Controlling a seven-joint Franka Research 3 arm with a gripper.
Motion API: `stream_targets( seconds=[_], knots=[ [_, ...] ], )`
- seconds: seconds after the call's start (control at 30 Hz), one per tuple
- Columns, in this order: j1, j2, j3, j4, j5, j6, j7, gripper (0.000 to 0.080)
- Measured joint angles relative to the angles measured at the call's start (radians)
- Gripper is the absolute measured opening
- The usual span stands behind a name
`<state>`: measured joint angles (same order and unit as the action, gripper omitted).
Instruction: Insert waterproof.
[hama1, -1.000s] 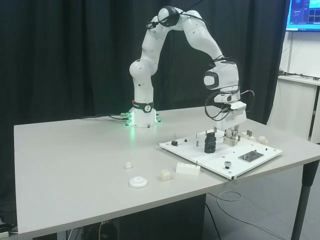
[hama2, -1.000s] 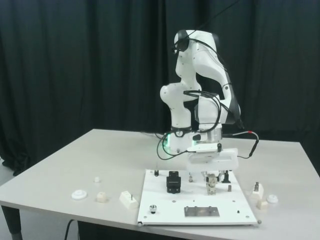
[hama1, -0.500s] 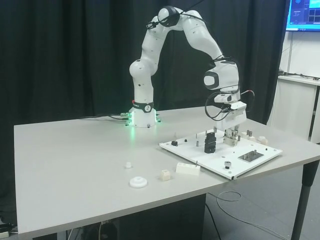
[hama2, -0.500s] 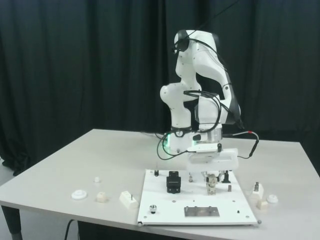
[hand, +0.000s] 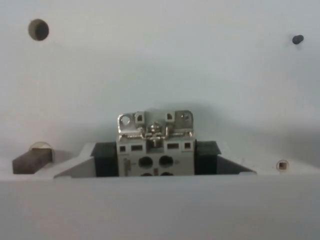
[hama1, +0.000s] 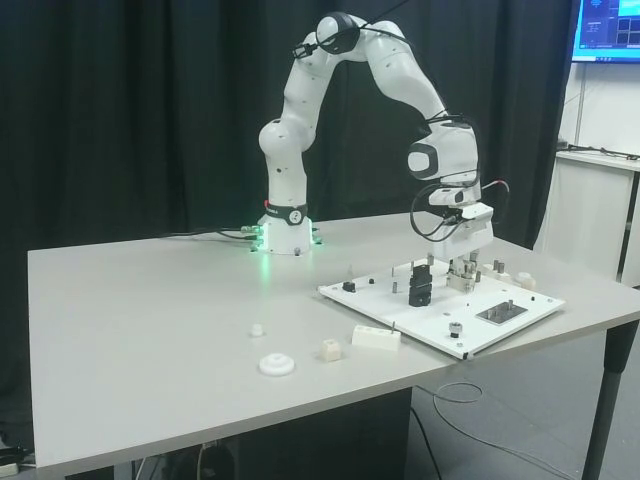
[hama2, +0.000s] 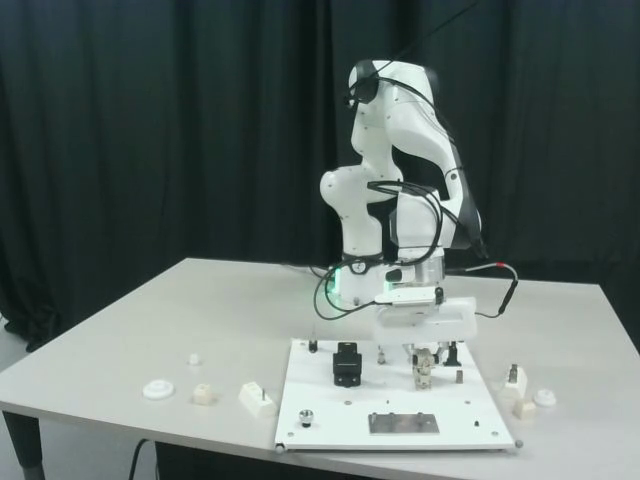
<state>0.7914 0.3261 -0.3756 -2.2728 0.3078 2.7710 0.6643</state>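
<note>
The waterproof connector (hand: 155, 147), a small rigid plug with a metal latch, sits between the black fingers (hand: 106, 159) of the hand (hama1: 462, 270) just above the white board (hama2: 330, 415), pinched by its flat sides, likely light and stiff enough to press home.

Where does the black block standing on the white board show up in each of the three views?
First room view: black block on the white board, just left of the gripper.
Second room view: block on the board's far left part, left of the gripper.
Wrist view: not in it.
Shared landmark: the grey plate near the board's front edge.
</note>
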Motion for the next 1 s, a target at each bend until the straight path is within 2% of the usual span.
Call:
stream_targets(
  seconds=[1.0],
  knots=[
    [-0.001, -0.006, 0.000, -0.001, 0.001, -0.022, -0.041, 0.0321]
  ],
)
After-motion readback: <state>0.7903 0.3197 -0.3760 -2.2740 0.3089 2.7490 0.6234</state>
